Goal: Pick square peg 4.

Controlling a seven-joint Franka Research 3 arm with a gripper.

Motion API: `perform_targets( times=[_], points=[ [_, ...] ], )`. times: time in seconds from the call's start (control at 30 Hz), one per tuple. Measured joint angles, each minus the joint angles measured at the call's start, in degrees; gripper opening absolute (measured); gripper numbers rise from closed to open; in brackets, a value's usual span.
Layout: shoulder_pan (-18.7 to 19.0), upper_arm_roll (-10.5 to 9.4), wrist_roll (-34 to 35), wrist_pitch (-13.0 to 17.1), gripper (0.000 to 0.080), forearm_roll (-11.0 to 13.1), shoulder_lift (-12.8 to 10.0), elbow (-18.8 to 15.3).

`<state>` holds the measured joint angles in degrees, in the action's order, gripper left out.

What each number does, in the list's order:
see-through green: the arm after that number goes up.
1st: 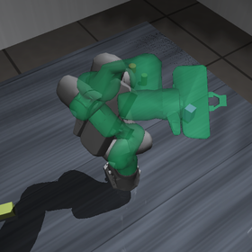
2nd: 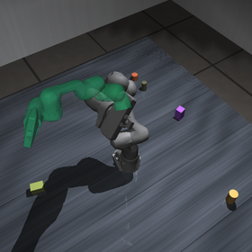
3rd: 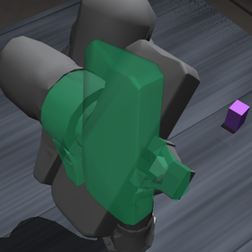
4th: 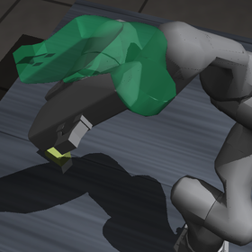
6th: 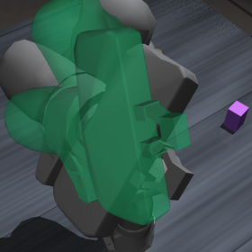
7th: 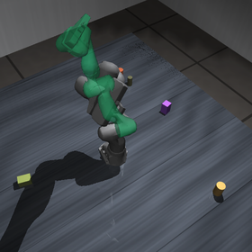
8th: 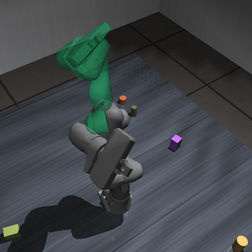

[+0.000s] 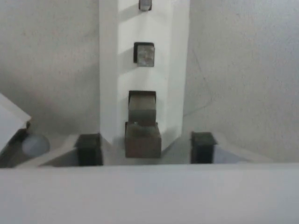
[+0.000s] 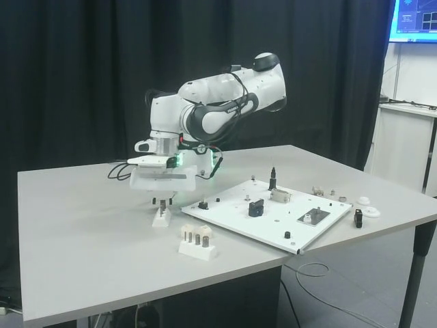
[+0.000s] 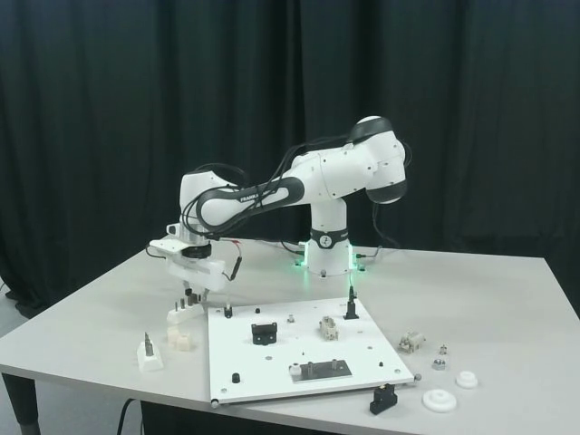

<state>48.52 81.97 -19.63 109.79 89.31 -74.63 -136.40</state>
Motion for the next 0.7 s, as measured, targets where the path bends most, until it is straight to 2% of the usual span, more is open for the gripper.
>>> perform_targets(
  times=[0.23, 0.27, 0.43, 0.47, 0.7],
  points=[
    [-0.1, -0.12, -0.1, -0.2, 0.0516, -0.2, 0.0, 0.0],
    [-0.1, -0.11, -0.1, -0.2, 0.0182, -0.2, 0.0, 0.0],
    [-0.1, -0.10, -0.1, -0.3, 0.0182, -0.4, 0.0, 0.1],
    [-0.1, -0.09, -0.1, -0.3, 0.0152, -0.4, 0.0, 0.1],
    [0.0, 0.33, -0.1, -1.2, 0.0152, -0.8, 0.0, 0.6]
  ],
)
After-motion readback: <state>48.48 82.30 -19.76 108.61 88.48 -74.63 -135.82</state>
